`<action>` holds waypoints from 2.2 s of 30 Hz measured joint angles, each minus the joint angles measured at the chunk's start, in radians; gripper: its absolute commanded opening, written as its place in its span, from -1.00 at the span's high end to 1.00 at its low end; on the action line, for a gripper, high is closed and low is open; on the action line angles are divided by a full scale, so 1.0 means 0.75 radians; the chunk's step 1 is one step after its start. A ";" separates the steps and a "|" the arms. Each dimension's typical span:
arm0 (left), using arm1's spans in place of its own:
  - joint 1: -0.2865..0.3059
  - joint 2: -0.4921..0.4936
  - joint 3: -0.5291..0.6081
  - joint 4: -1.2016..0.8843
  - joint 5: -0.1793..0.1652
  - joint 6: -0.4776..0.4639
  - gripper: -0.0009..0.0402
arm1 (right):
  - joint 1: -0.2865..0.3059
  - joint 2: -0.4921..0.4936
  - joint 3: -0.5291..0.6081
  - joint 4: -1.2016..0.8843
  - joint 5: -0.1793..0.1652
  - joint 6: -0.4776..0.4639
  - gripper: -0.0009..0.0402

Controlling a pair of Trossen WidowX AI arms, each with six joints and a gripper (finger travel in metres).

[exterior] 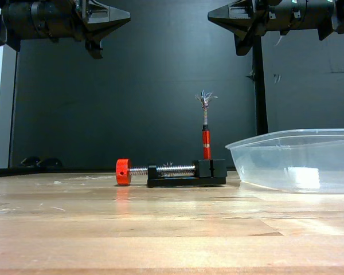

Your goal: Remove the RCA connector from the receptacle and place in the container

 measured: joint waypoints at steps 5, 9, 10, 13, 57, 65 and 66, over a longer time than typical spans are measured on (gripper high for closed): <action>-0.001 -0.001 0.000 0.000 0.000 0.000 0.96 | 0.000 -0.001 0.000 0.001 0.001 0.001 0.96; -0.001 -0.001 0.000 0.000 0.001 -0.001 0.96 | 0.000 -0.001 0.000 0.002 0.001 0.001 0.96; -0.001 0.000 0.001 0.000 0.000 0.000 0.96 | 0.000 -0.001 0.000 0.002 0.001 0.001 0.96; -0.001 0.000 0.001 0.000 0.001 0.000 0.96 | 0.000 0.000 0.000 0.002 0.001 0.023 0.96; -0.001 0.000 0.001 0.000 0.001 0.000 0.96 | 0.185 0.750 0.999 -1.715 0.139 0.042 -0.02; -0.001 -0.001 0.001 0.000 0.000 0.000 0.96 | 0.208 0.885 1.029 -1.711 0.141 0.060 -0.09; -0.001 0.000 0.000 -0.001 0.001 -0.001 0.96 | 0.210 0.899 1.029 -1.707 0.141 0.062 -0.09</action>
